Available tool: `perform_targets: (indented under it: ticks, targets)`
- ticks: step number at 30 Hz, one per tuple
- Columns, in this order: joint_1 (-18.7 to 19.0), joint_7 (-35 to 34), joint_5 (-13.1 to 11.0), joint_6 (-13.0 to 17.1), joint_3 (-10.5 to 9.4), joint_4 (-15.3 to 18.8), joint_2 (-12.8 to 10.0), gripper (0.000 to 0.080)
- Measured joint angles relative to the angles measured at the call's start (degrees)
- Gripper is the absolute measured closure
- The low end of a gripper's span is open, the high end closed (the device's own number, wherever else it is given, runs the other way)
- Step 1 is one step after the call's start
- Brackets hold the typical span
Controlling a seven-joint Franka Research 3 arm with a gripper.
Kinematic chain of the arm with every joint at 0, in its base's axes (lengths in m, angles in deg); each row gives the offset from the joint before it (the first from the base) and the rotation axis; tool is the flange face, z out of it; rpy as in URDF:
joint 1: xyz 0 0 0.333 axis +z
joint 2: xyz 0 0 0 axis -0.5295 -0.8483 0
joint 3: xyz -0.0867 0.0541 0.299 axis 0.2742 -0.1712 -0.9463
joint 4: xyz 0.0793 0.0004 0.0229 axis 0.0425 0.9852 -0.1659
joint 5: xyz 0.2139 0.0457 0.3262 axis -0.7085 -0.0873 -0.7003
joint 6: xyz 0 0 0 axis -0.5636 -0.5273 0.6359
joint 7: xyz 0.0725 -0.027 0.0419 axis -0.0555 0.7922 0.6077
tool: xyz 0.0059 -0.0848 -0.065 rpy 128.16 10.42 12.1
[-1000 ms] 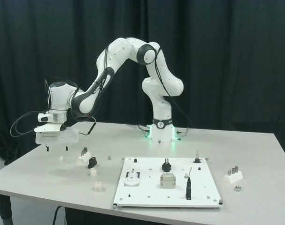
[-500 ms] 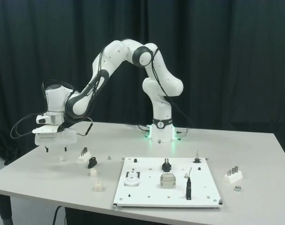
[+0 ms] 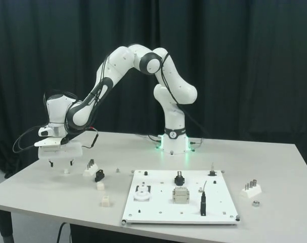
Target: Pick small gear.
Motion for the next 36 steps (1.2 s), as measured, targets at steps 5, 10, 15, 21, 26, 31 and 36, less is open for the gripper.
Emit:
perform_targets:
  ticks: [5,10,15,21,26,31,36]
  targets:
    - [-0.58,1.04,-1.47,-0.75,0.00,-0.41,-0.96,0.0003]
    - [-1.02,2.51,-2.59,-0.98,0.00,-0.45,-1.60,0.0003]
    - [-1.34,4.29,-4.00,-1.17,0.00,-0.45,-2.07,0.0003]
    - [-1.70,5.55,-5.33,-1.18,0.01,-0.42,-2.39,0.0003]
    - [-1.94,7.16,-6.38,-1.18,0.02,-0.31,-2.56,0.0003]
    - [-2.14,9.15,-7.70,-1.13,0.02,-0.15,-2.63,0.0003]
    - [-2.35,11.54,-9.04,-0.87,0.02,-0.01,-2.71,0.0003]
